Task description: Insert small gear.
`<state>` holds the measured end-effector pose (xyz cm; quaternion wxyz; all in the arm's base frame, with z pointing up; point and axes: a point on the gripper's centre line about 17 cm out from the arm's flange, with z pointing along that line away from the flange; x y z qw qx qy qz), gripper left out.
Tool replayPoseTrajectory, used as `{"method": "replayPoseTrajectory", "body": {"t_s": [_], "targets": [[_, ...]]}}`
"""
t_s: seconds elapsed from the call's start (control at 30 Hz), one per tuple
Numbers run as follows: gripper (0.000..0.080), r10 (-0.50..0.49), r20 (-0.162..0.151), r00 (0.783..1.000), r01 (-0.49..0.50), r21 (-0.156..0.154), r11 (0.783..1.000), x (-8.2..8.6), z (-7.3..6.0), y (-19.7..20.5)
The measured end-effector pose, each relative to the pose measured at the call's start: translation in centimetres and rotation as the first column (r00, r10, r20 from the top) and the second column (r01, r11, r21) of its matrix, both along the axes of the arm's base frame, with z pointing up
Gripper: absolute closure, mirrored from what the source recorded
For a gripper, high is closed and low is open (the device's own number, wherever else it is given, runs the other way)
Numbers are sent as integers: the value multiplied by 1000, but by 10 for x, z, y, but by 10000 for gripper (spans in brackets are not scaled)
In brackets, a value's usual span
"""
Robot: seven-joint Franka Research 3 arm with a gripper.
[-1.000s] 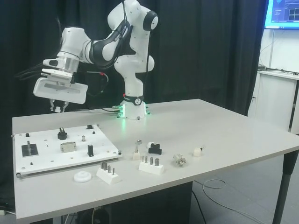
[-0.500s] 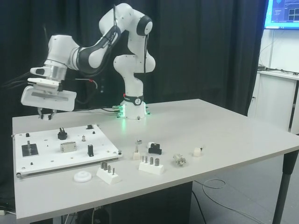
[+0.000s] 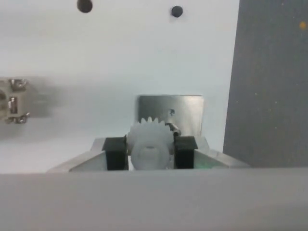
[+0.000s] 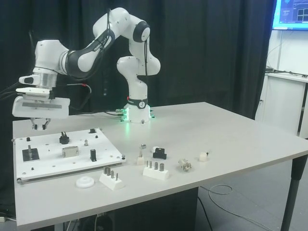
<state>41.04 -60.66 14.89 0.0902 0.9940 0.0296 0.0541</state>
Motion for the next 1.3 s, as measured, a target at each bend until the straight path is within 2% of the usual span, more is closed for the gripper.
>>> {"method": "replayPoseTrajectory", "body": {"t_s": [0.3, 0.77, 1.3], "targets": [[601, -2, -27, 1000, 2, 16, 1000, -5, -8, -12], [601, 46, -81, 996, -43, 47, 998, -43, -30, -26], [601, 95, -121, 988, -86, 78, 993, -74, -54, -31]]}}
